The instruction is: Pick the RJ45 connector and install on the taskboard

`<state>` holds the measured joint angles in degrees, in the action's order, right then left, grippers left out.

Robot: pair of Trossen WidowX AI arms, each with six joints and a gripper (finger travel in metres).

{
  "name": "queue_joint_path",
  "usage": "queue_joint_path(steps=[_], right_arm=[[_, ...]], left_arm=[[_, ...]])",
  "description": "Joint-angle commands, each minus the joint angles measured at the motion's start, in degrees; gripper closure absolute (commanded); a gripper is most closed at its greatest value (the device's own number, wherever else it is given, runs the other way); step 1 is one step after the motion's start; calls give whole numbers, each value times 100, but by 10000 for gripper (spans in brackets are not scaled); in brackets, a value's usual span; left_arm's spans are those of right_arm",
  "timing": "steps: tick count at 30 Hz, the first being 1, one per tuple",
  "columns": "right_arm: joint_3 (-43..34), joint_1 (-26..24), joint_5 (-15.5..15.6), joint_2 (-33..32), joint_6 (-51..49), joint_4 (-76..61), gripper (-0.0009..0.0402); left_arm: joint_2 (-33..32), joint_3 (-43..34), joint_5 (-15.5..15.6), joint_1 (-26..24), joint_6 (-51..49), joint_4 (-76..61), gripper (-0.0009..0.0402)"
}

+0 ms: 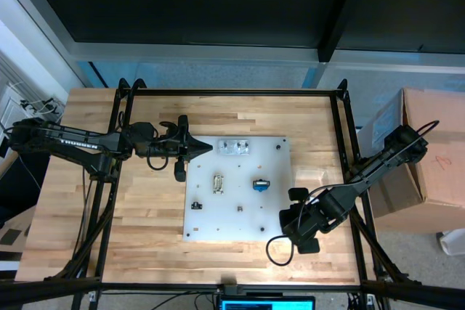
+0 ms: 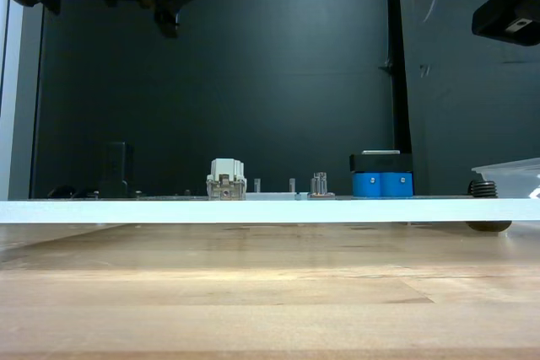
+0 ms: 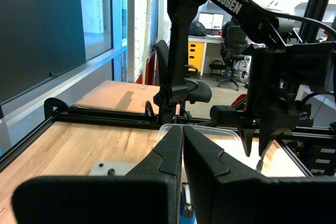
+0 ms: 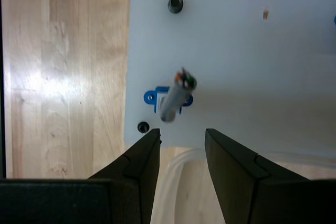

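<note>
R claw [image 4: 182,132] hangs released & empty, raised over the taskboard [image 1: 218,217] by its near-right corner, pointing down. RJ45 connector [image 4: 175,97] is in neither claw: it stands in a blue mount [image 4: 149,97] on the board, just ahead of the R fingers; how deep it sits, can't tell. To do this step well, IMO: centre the spread fingers either side of the stub, go straight down, no sideways drag. Connector looks like a short grey cable stub w/ coloured wire ends on top. L claw [image 3: 182,128] is clenched on nothing, high over the board's far-left edge
</note>
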<state>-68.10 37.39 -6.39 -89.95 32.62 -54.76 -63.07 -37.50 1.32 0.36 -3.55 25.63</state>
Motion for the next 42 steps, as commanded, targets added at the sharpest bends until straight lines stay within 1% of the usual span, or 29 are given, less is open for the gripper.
queue_joint_path(steps=[1, 4, 8, 12, 14, 20, 23, 26, 28, 30, 32, 34, 37, 40, 42], right_arm=[[-9, 0, -4, 35, -11, 13, 274], [11, -59, -4, 146, -9, 9, 279], [146, -437, -31, 514, -306, 35, 298], [295, -887, -433, 970, -713, 92, 325], [380, -1134, -468, 1209, -984, 286, 340], [737, -1978, -452, 1792, -1871, 1482, 394], [931, -2369, -455, 2026, -2221, 2168, 390], [1235, -2747, -439, 2288, -2514, 3110, 395], [1526, -2979, -289, 2494, -2634, 3840, 393], [1867, -3233, -24, 2708, -2695, 4555, 393], [2184, -3475, 321, 2903, -2708, 5128, 394], [2461, -3698, 511, 3062, -2715, 5591, 394], [2796, -3842, 645, 3241, -2758, 6201, 394], [3073, -3840, 669, 3338, -2765, 6846, 394], [3244, -3840, 804, 3357, -2765, 7250, 394]], left_arm=[[-2, 0, 0, 2, 0, -4, 393], [-2, 0, 0, 2, 2, 2, 393], [-2, 0, 0, 2, 0, -4, 393], [-2, 0, 0, 0, 0, -2, 393], [-2, 0, 0, 2, 0, -4, 392], [-2, 0, 0, 2, 0, -4, 393], [-2, 0, 0, 2, 0, 0, 392], [-2, 0, 0, 2, 0, -4, 392], [-2, 0, 0, 2, 2, -4, 392], [-2, 0, 0, 0, 0, 4, 393], [-2, 0, 0, 2, 2, 2, 393], [-2, 0, 0, 2, 2, -4, 393], [-2, 0, 0, 0, 0, 0, 392], [-2, 0, 0, 2, 2, -4, 392], [-2, 0, 0, 0, 0, -2, 393]])
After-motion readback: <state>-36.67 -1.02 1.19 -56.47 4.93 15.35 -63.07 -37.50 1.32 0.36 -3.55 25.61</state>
